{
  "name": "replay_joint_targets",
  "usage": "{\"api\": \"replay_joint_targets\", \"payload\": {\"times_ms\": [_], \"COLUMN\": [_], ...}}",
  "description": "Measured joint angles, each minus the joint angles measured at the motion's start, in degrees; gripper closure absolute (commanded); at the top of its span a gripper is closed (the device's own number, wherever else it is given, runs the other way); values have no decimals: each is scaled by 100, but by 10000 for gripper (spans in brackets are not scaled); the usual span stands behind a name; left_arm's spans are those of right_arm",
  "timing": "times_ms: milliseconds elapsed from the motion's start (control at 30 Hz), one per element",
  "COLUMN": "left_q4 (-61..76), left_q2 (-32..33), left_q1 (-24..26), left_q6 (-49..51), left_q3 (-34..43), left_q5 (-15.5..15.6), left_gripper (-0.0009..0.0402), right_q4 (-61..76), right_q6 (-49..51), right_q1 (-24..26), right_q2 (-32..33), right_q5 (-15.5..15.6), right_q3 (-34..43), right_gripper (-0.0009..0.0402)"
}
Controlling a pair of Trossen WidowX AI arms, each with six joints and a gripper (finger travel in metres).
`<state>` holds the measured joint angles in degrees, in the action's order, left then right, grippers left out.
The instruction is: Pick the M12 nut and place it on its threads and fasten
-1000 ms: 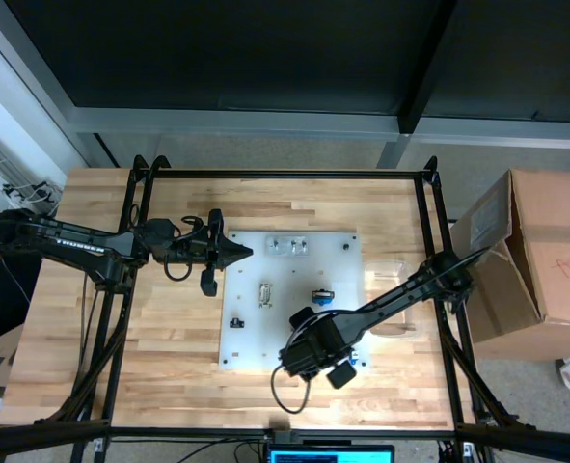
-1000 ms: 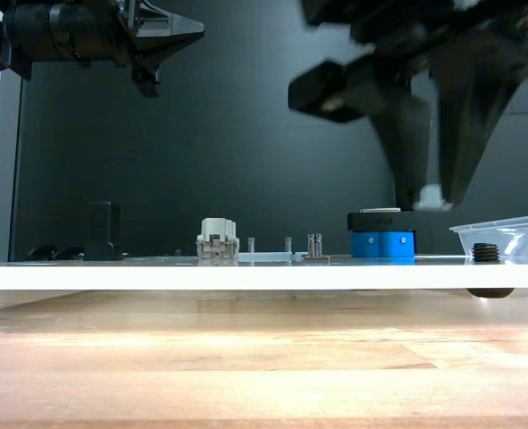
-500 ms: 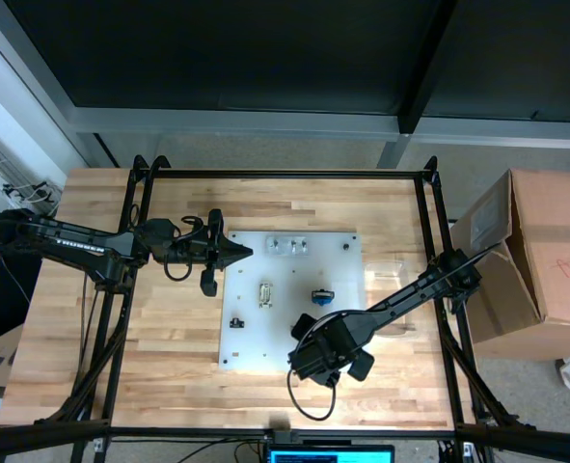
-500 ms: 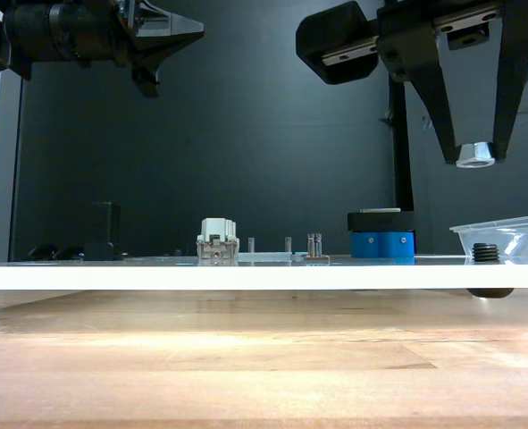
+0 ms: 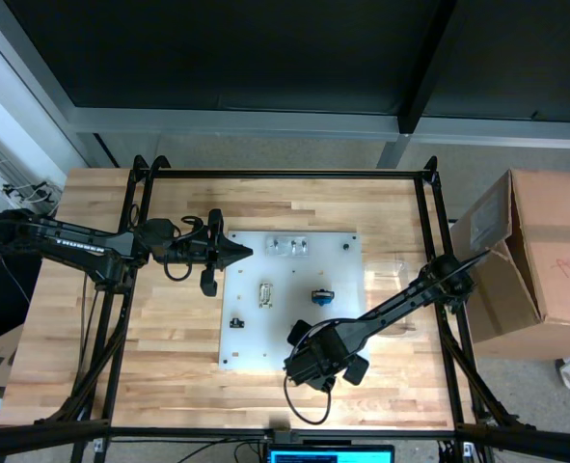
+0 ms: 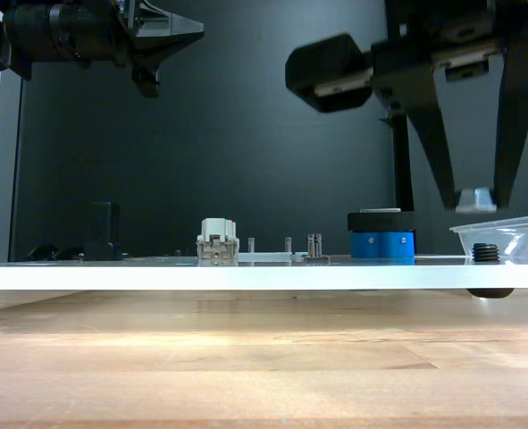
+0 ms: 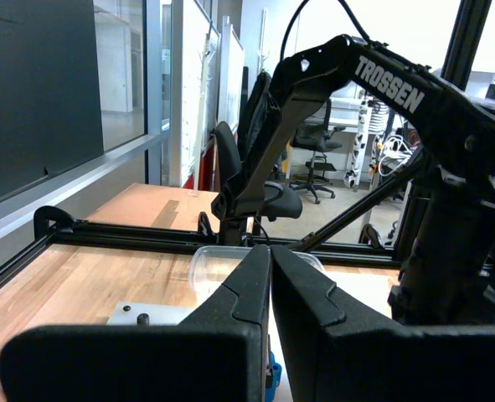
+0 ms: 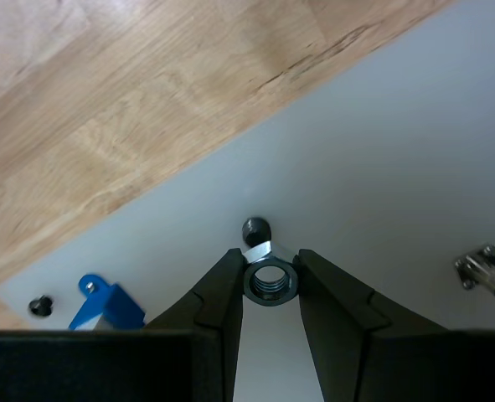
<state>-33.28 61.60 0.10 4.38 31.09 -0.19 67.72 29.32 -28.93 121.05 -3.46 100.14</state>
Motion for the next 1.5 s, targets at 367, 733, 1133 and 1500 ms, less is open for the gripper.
{"api": "replay_joint_targets", "payload": {"times_ms": [367,733,1133,1500], "left_q4": [0,0,0,-2], "left_q2": [-2,0,-2,0], "left_q1": [0,0,0,0], "left_q6": [0,0,0,0], "left_q3": [0,2,2,2], "left_q5": [0,0,0,0], "left_gripper": [393,393,393,393], "right_q4": [-225,-391,-562,-605], "right_q6": [0,-7,-157,-251], "right_q1": [-9,-11,-35,-85], "right_q2": [120,101,94,28], "right_q5": [4,2,0,0], "right_q3": [-125,-310,-424,-450], "right_gripper": [381,381,381,381]}}
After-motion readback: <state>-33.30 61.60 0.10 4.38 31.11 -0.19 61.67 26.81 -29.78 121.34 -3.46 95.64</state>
